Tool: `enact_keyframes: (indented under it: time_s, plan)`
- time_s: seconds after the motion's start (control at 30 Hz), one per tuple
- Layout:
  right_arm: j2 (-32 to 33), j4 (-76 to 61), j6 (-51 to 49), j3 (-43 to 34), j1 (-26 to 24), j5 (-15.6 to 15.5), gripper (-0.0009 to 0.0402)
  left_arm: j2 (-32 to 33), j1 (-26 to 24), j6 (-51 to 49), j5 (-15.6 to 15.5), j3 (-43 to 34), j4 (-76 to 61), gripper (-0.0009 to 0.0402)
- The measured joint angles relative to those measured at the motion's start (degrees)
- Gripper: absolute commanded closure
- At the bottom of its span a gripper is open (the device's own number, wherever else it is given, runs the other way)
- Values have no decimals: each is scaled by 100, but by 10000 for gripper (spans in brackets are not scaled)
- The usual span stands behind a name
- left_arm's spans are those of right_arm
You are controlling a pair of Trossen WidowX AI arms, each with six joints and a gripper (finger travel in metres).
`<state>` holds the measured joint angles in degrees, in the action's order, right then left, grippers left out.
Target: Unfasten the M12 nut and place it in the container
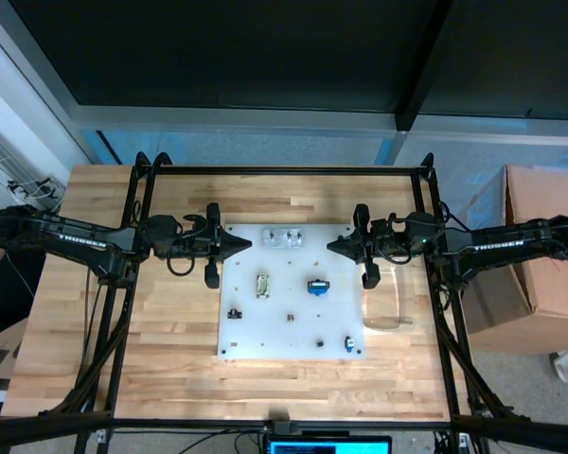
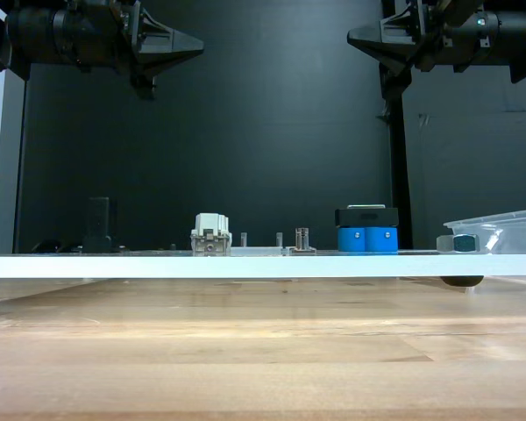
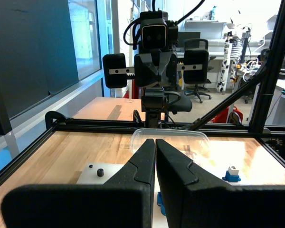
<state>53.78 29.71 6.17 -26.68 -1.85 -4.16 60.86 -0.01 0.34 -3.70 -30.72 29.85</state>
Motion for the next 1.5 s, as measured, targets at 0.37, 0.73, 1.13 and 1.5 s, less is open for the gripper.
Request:
enact_keyframes:
  time_s: [0.37, 0.73, 1.13, 1.5]
  plan:
    - [391, -3206, 81, -1655, 505, 15, 394, 0, 0, 0, 2, 0, 0, 393]
    - [1537, -5639, 470, -3298, 1357, 638, 393, 0, 0, 2, 0, 2, 2, 393]
    - [2804, -7420, 1405, -4734, 2009, 625, 393, 0, 0, 0, 0, 0, 0, 393]
    - [3886, -8863, 1996, -6107, 2365, 610, 393, 0, 0, 2, 0, 2, 0, 393]
